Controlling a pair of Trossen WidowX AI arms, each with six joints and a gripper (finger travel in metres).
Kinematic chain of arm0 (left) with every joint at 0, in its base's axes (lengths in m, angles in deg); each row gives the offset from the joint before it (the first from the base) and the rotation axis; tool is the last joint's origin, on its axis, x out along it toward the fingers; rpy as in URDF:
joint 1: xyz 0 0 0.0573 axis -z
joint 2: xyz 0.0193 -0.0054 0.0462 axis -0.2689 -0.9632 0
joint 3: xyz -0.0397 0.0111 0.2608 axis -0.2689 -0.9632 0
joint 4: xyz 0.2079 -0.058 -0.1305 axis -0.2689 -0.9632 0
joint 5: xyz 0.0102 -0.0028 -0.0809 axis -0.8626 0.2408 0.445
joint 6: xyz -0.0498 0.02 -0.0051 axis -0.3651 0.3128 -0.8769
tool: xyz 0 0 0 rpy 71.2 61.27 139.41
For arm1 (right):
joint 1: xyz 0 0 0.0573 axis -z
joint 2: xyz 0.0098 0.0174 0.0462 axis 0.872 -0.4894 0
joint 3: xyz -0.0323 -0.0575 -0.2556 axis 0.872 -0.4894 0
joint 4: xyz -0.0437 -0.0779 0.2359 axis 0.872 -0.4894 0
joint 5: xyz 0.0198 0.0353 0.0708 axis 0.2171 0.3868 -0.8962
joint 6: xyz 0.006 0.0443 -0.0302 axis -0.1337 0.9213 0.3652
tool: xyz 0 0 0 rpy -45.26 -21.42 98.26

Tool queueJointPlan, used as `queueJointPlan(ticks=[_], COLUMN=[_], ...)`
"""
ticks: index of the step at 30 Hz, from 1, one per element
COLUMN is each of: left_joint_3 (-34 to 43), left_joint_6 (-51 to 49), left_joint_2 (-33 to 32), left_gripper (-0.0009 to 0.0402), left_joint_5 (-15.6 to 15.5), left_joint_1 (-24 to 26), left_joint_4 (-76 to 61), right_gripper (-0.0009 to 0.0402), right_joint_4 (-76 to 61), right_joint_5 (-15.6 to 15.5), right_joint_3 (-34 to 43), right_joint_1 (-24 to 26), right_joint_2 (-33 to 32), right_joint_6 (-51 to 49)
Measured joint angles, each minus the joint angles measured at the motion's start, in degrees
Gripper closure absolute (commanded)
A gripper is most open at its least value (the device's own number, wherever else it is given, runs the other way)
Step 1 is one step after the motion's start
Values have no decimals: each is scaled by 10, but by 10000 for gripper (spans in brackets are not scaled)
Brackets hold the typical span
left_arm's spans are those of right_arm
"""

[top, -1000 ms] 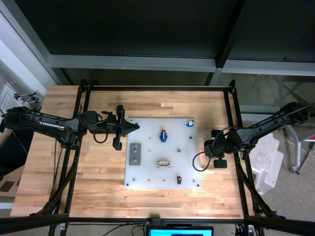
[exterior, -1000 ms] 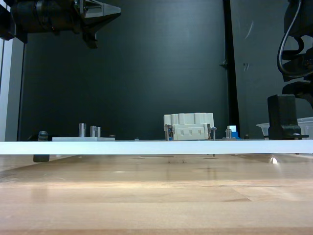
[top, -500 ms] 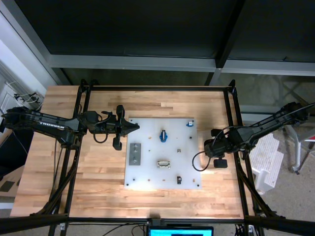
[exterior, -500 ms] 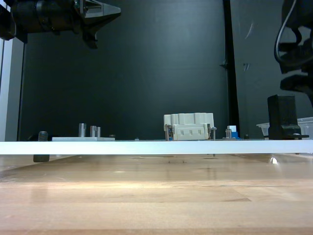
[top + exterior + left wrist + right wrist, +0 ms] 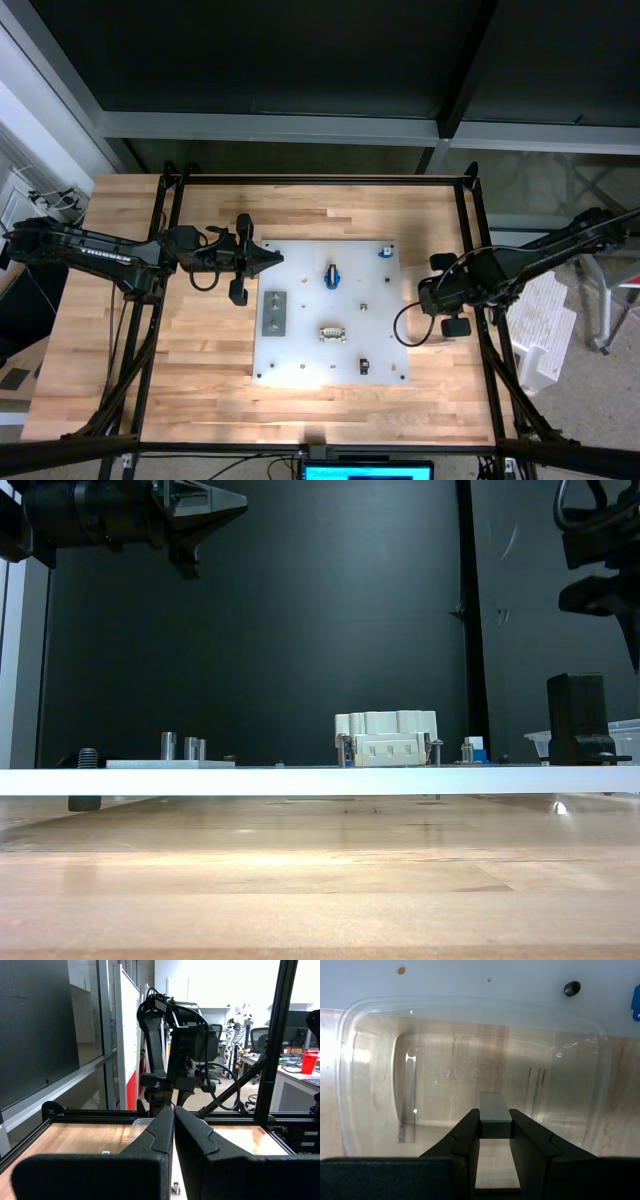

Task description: Pick the 16mm bar and install on taskboard

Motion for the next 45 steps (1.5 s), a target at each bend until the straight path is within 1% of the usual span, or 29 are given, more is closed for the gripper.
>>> queueJointPlan(ticks=[4, 9, 15, 26, 30, 35, 45], left_joint_3=[0, 0, 0, 0, 0, 0, 0], left_joint_6=[0, 0, 0, 0, 0, 0, 0], left_joint_2=[0, 0, 0, 0, 0, 0, 0], left_gripper=[393, 393, 393, 393, 393, 393, 393], left_joint_5=[0, 0, 0, 0, 0, 0, 0], left_joint_1=[0, 0, 0, 0, 0, 0, 0], left_joint_4=[0, 0, 0, 0, 0, 0, 0], right_gripper=[389, 389, 389, 389, 389, 389, 389], right_joint_4=[-17, -23, -19, -15, -15, 3, 45], right_joint_5=[-3, -21, -21, -21, -21, -21, -16], right_joint_3=[12, 36, 64, 131, 161, 189, 208], right_joint_1=[-2, -15, -45, -111, -133, -148, -161], right_joint_2=[0, -17, -56, -135, -168, -210, -266], right_joint_6=[3, 48, 107, 175, 189, 192, 175])
